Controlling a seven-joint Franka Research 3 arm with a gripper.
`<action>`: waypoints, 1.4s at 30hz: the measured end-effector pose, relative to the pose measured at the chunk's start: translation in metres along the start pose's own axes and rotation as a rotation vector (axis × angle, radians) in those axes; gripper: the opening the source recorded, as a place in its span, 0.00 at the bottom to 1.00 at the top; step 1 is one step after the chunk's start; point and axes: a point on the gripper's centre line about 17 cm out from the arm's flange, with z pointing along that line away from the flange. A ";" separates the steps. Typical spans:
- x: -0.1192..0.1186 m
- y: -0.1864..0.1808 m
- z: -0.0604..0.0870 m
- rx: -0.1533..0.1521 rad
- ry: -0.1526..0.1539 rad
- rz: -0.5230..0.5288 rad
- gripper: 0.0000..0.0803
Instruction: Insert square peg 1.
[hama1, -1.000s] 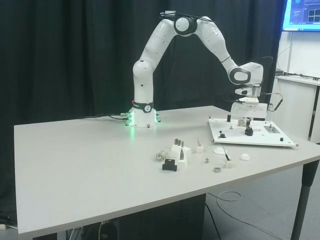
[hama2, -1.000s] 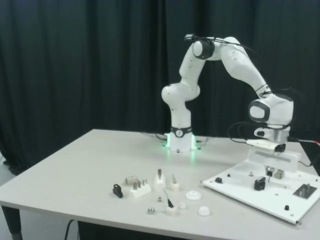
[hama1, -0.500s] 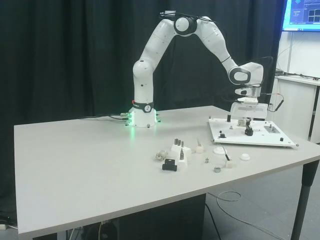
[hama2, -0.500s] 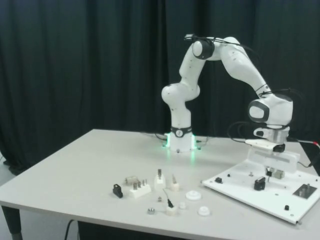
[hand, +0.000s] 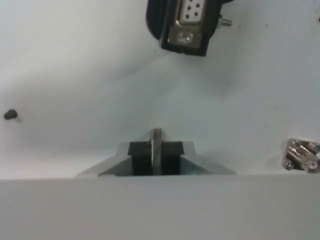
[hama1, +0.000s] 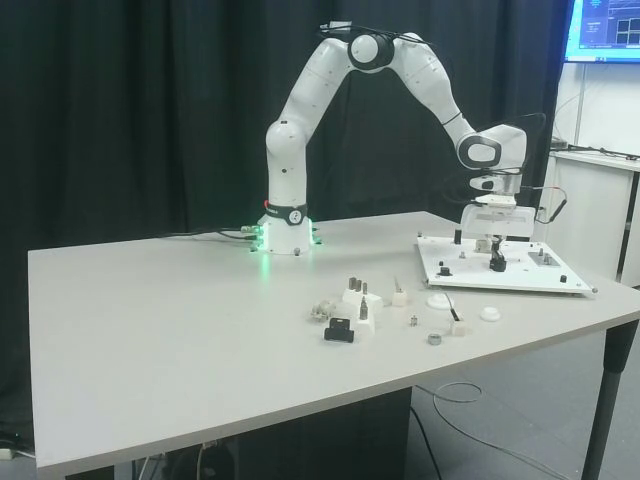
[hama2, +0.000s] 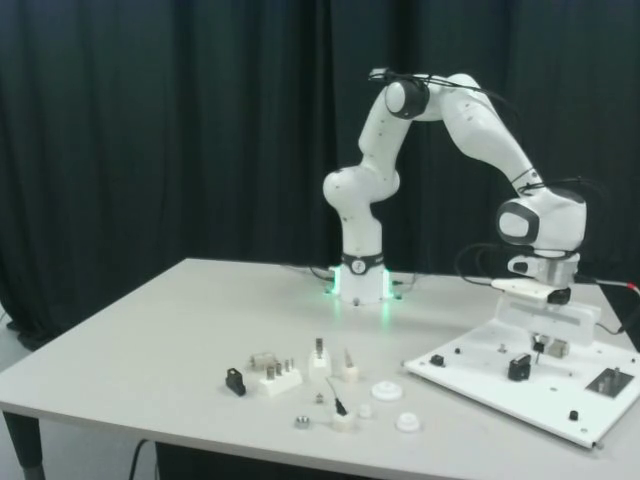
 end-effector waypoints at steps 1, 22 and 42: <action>0.000 0.000 0.000 0.000 0.000 -0.007 0.04; -0.003 0.000 0.001 -0.003 -0.001 -0.080 0.04; -0.002 0.000 0.001 -0.002 -0.004 0.003 0.04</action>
